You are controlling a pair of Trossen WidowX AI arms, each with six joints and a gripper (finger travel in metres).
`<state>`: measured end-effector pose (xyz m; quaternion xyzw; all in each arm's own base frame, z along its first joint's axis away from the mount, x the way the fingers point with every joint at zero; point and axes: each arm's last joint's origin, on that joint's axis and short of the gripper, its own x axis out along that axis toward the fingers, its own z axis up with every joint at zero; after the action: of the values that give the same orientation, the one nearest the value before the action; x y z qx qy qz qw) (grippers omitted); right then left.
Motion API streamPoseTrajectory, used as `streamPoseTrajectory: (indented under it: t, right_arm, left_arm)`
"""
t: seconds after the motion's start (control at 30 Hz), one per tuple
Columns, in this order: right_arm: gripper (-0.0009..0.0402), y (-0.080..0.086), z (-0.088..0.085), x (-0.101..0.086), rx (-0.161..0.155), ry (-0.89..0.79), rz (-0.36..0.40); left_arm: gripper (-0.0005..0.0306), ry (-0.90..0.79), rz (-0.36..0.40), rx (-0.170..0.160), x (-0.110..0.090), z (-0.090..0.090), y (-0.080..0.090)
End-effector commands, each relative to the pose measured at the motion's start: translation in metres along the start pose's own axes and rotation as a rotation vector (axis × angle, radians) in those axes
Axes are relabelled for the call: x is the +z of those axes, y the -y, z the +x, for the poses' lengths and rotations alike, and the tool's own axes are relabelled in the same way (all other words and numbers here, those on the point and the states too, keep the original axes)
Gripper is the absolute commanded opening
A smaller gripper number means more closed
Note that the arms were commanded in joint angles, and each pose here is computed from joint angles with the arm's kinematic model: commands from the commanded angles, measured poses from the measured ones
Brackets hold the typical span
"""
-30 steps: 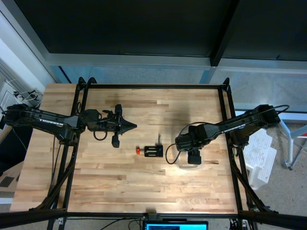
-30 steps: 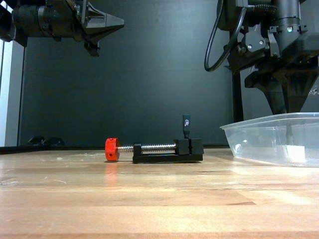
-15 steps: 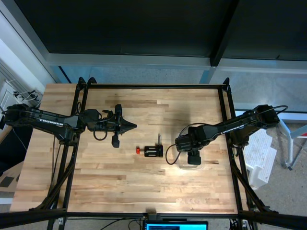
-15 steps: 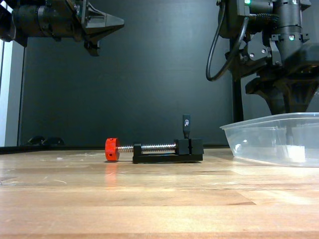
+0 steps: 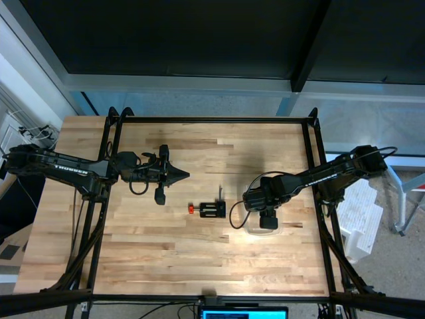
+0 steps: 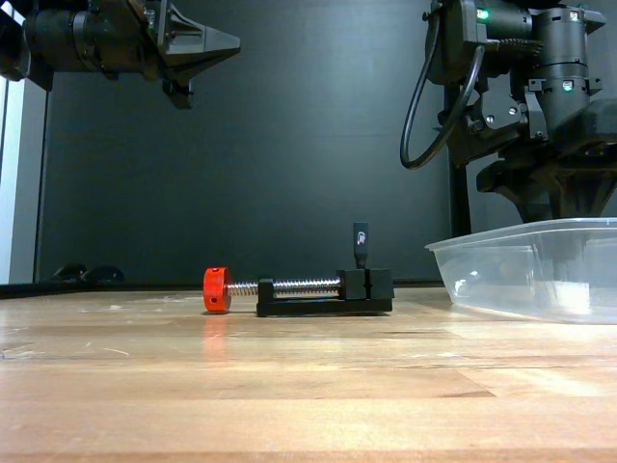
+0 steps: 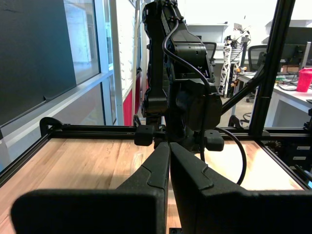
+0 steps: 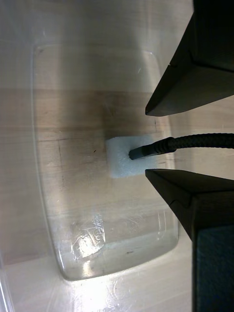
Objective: Pick the USB-C connector and install on taskboard
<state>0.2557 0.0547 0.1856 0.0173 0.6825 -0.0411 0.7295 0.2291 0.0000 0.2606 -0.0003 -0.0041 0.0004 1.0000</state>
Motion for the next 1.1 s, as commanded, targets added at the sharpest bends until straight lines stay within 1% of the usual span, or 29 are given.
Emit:
streamPoseTrajectory:
  t: [0.03,0.37,0.5,0.53,0.57,0.6,1.1]
  right_arm:
    - [0.0149,0.0003,0.0011,-0.0008,-0.002,-0.002,-0.005]
    - [0.0145,0.0002,0.004,-0.001,0.001,0.008,-0.017]
    - [0.0128,0.0002,0.004,-0.0009,0.002,0.009,-0.017]
    - [0.0123,0.0,0.004,-0.0009,0.007,0.008,-0.017]
    - [0.0118,-0.0003,0.004,-0.0009,0.019,0.006,-0.017]
    - [0.0113,-0.0004,0.004,-0.0008,0.021,0.007,-0.017]
    - [0.0047,-0.0004,0.004,-0.0004,0.02,0.011,-0.022]
  left_arm:
    - [0.0,0.0,0.0,0.0,0.0,0.0001,0.0]
    - [0.0,0.0,0.0,0.0,0.0,0.0001,0.0]
    - [0.0,0.0,0.0,0.0,-0.0001,0.0001,0.0]
    - [0.0,0.0,0.0,0.0,0.0,0.0001,0.0]
    - [0.0,0.0,0.0,0.0,0.0,0.0001,-0.0001]
    - [0.0,0.0,0.0,0.0,0.0,0.0001,0.0]
    - [0.0,0.0,0.0,0.0,0.0,0.0001,-0.0001]
